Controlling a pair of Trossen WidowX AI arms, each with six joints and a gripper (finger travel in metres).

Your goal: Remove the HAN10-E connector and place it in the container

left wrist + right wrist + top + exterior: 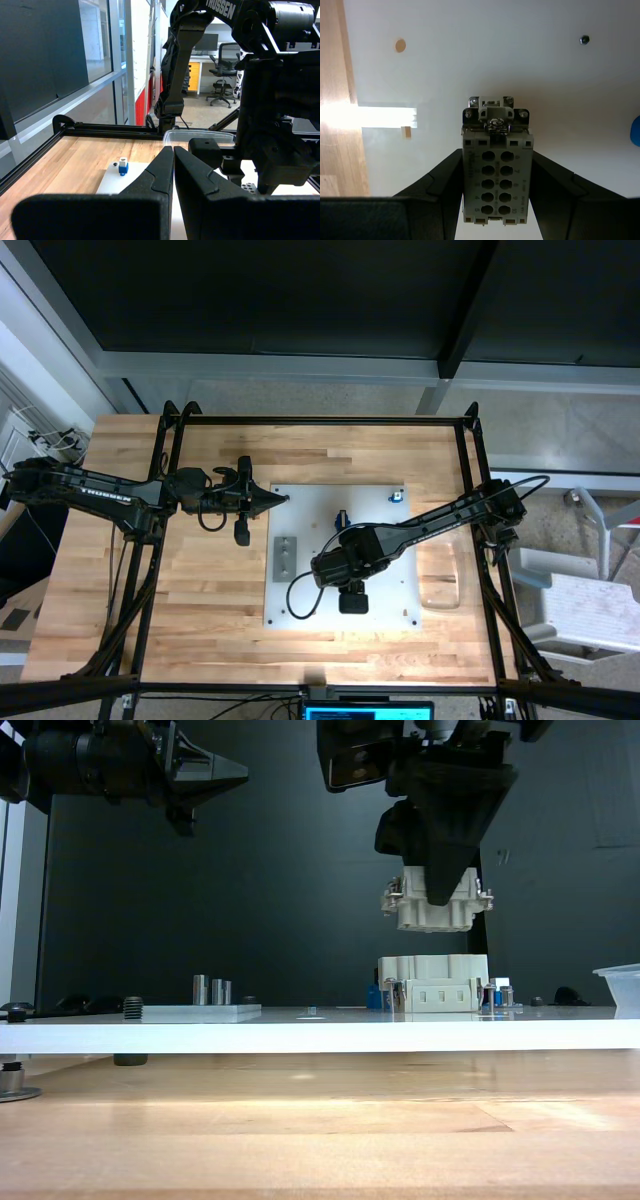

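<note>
Wooden table, white board (310,510) at its centre: the right gripper (496,156) pinches the single HAN10-E connector (495,185) between its fingers, clear above the one beige base (432,983) on the board. The sound course looks to be carrying it level to the lone container (440,585), just off the board's right edge, and lowering it before letting go. The left gripper (280,500), jaws pressed together, hovers by the board's far left corner. One grey block (286,558) sits at the left edge.

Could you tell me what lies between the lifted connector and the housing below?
Only air, in the low view: the HAN10-E connector, clamped by the right gripper, hangs above the housing; left gripper hovers leftward, shut.
</note>
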